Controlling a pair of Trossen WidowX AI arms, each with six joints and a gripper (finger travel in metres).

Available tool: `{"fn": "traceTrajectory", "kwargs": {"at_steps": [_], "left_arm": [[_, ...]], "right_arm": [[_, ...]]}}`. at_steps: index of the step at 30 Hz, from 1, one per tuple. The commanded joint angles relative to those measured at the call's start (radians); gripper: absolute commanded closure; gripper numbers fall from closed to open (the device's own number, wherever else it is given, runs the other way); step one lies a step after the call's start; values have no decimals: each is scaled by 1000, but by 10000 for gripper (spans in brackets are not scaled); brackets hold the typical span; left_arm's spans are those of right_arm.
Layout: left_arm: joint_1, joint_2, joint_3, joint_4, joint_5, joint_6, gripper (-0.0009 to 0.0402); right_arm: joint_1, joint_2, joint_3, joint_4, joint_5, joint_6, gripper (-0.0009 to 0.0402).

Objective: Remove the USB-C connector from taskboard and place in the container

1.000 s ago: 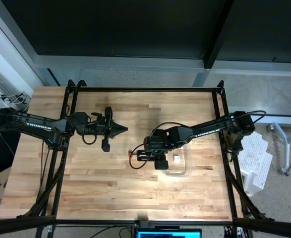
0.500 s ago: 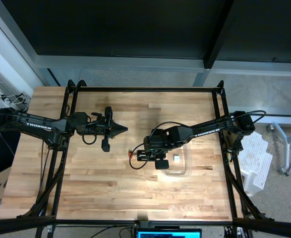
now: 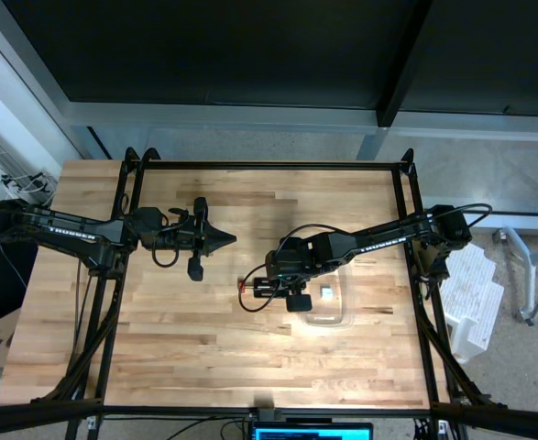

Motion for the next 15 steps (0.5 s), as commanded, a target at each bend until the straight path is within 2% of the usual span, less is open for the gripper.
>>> {"fn": "traceTrajectory", "kwargs": {"at_steps": [1,15], "left_arm": [[0,0,0,0,0,0,393],[0,0,0,0,0,0,393]], "right_arm": [[0,0,0,0,3,-2,392],[-2,-18,3,-1,-6,-3,393]]}}
